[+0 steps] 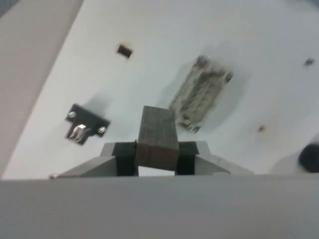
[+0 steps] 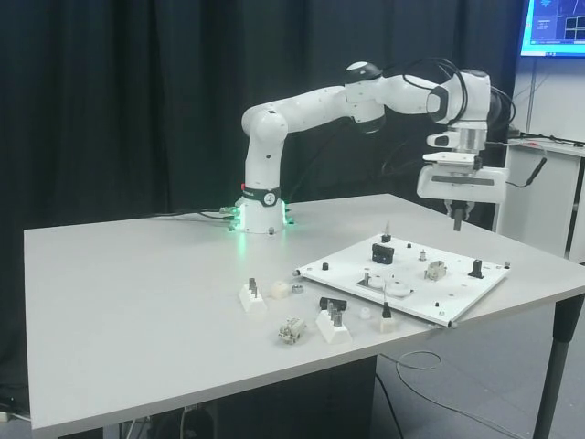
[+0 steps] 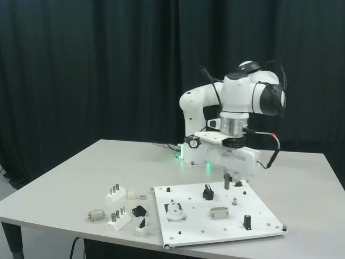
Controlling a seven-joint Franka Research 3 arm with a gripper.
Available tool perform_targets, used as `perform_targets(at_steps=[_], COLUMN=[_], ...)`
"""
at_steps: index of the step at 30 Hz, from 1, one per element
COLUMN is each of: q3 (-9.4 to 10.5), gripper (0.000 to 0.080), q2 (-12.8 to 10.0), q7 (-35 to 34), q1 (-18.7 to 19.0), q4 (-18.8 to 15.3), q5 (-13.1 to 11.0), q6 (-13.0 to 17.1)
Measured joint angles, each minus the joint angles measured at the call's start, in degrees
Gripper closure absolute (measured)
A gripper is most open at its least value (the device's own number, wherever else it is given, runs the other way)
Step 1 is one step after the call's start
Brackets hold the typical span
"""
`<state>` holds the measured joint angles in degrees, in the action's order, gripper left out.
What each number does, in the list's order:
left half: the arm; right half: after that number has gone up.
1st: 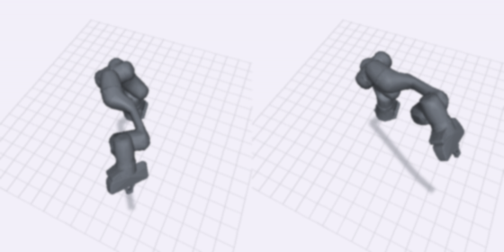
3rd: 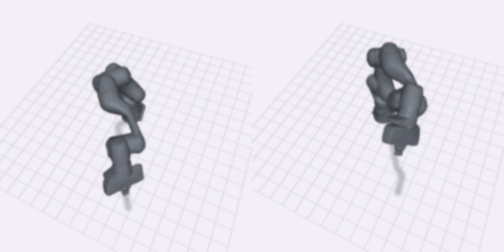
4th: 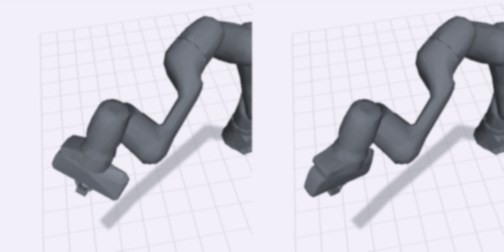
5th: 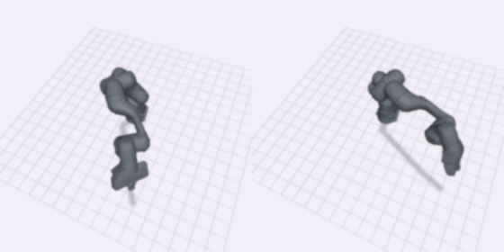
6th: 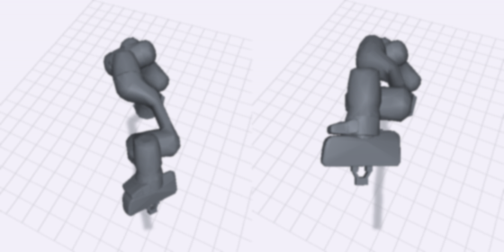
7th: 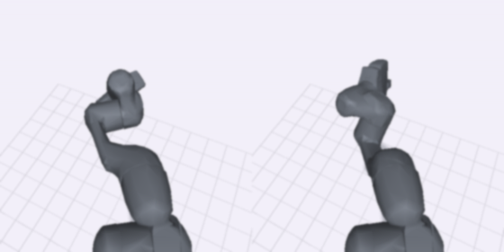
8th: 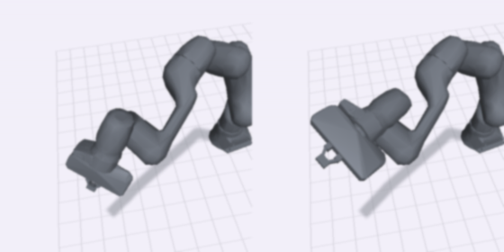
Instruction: Insert square peg 4.
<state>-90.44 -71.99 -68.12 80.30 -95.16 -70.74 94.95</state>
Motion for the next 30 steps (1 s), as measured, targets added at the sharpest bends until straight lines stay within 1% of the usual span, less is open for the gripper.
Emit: perform_targets(at_steps=[6,12,19,30], q3=[0.78,1.81,3.76,6.18], gripper=[0.0649,0.0649,0.0649,0.0649], q2=[0.01,0.01,0.42,0.44], q7=[-6.99,-12.74,-19.55,-26.10], q1=[0.02,0.03,0.03,0.03], q4=[2.44,4.52,6.70,9.04], q5=[0.06,0.10,0.10,0.64], q6=[-0.93,-1.17,-1.18,-0.35])
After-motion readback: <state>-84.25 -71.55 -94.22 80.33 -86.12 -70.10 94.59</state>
